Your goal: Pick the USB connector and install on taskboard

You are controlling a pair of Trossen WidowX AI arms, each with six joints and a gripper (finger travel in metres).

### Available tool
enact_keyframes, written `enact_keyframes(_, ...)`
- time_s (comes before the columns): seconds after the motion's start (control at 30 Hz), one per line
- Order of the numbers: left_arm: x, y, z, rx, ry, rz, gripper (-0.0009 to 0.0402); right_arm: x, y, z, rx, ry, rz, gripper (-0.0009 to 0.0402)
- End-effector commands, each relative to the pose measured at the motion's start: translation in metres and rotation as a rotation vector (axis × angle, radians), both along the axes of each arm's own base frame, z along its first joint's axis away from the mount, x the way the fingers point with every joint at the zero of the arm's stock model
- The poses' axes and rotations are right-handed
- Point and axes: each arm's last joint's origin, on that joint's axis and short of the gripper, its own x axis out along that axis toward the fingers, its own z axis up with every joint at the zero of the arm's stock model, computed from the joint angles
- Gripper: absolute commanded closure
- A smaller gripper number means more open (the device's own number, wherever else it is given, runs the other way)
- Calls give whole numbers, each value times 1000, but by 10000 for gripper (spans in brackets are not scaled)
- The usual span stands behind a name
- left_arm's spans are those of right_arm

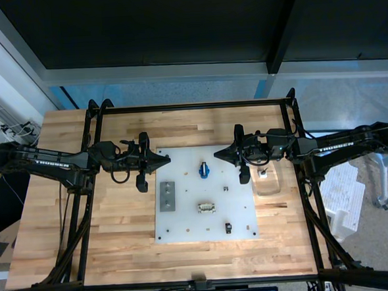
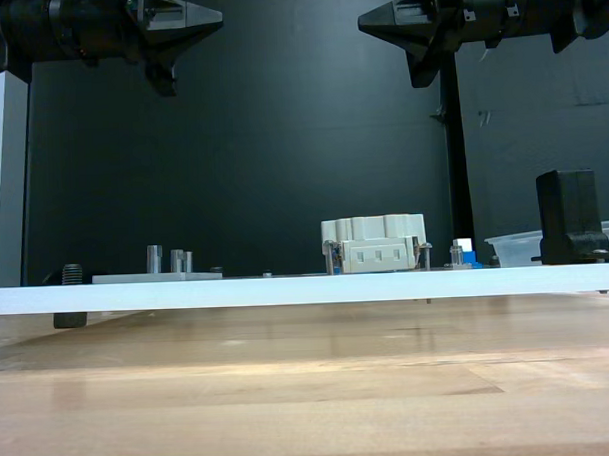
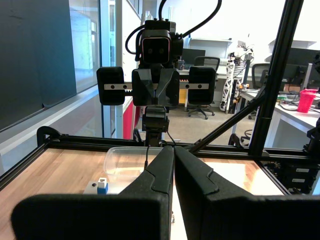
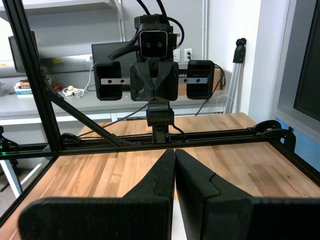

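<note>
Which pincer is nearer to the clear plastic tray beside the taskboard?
Right. The right pincer hangs shut above the taskboard's far side, right of its middle, towards the clear tray; the left pincer hangs shut above the board's far left corner, farther off.

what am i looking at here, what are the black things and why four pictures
Two robot arms reach in from both sides of a wooden table. Each ends in a claw: the left claw and right claw hang shut and empty over the white taskboard. On it sit a blue part, grey block, beige connector and small black part; a clear tray lies beside. One picture looks down, one sits at table height, and two come from cameras on the arms.
</note>
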Motion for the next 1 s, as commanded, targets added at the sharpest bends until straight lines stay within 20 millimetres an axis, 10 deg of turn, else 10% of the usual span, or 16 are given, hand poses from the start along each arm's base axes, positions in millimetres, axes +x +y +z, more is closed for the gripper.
enact_keyframes(0.03,0,0,0,0,0,0,393,0,0,1,-34,-6,0,393)
enact_keyframes(0.57,0,0,0,0,0,0,393,-3,0,2,-34,2,-7,393)
enact_keyframes(1.0,0,0,0,0,0,0,393,-46,-1,8,-36,179,-42,393)
